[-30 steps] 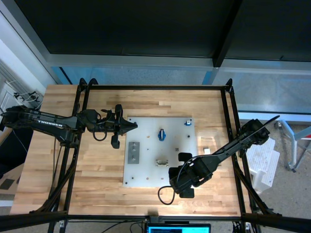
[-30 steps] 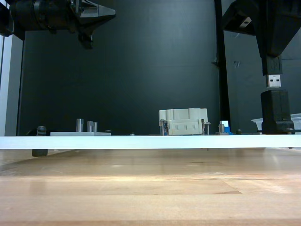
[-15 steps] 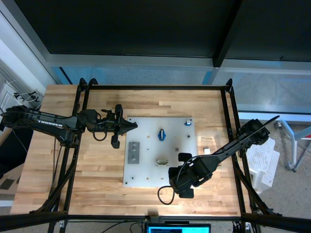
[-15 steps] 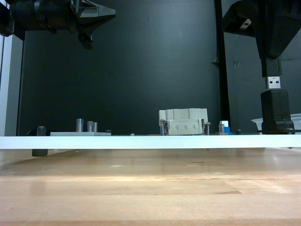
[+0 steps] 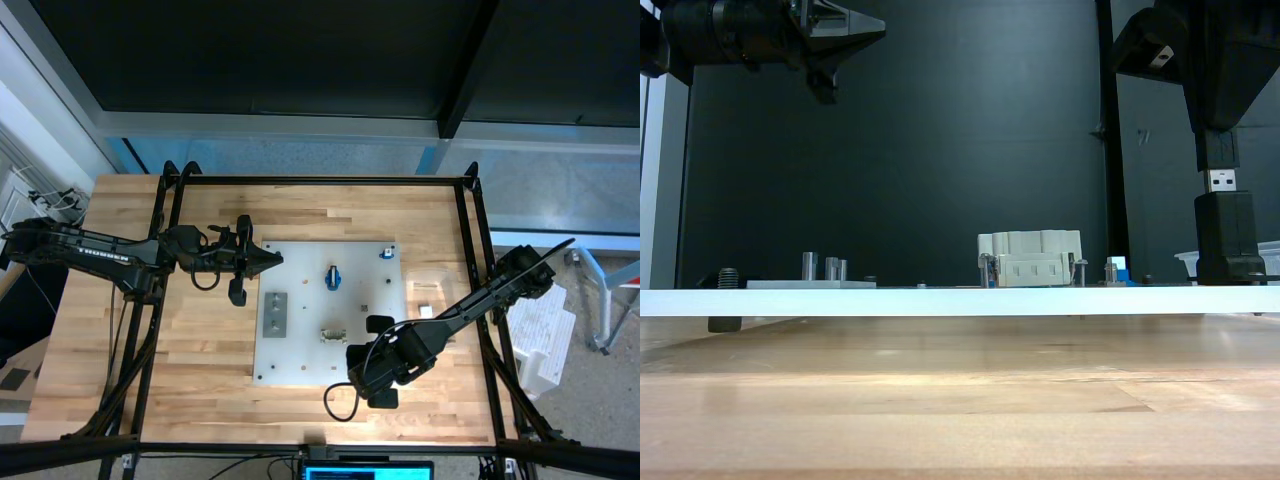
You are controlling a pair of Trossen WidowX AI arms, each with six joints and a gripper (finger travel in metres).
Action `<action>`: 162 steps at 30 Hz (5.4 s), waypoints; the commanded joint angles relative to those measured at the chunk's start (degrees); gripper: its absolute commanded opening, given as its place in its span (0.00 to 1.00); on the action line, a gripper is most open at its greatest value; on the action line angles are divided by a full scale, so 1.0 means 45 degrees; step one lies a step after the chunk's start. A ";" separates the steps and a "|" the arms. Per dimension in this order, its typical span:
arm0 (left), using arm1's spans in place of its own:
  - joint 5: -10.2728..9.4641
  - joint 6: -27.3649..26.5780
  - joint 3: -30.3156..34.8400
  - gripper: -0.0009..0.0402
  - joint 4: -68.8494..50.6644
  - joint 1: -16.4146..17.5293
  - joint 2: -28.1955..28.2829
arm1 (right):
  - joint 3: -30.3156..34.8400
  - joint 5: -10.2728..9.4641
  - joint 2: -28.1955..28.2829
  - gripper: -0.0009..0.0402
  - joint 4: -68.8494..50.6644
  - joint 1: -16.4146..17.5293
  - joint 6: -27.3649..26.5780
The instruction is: Pick the USB connector and install on taskboard
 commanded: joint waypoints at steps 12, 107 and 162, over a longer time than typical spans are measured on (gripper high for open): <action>0.0005 0.0000 0.0000 0.02 0.0005 0.0000 0.0000 | -0.0219 0.0000 0.0000 0.02 0.0155 0.0010 -0.0010; 0.0000 0.0000 0.0000 0.02 0.0005 0.0000 0.0005 | -0.0554 0.0277 -0.2963 0.47 0.0393 -0.0452 -0.0345; 0.0005 0.0000 0.0000 0.02 0.0005 0.0000 0.0000 | -0.8748 -0.1326 -0.9321 0.02 1.3639 -0.6557 -0.6596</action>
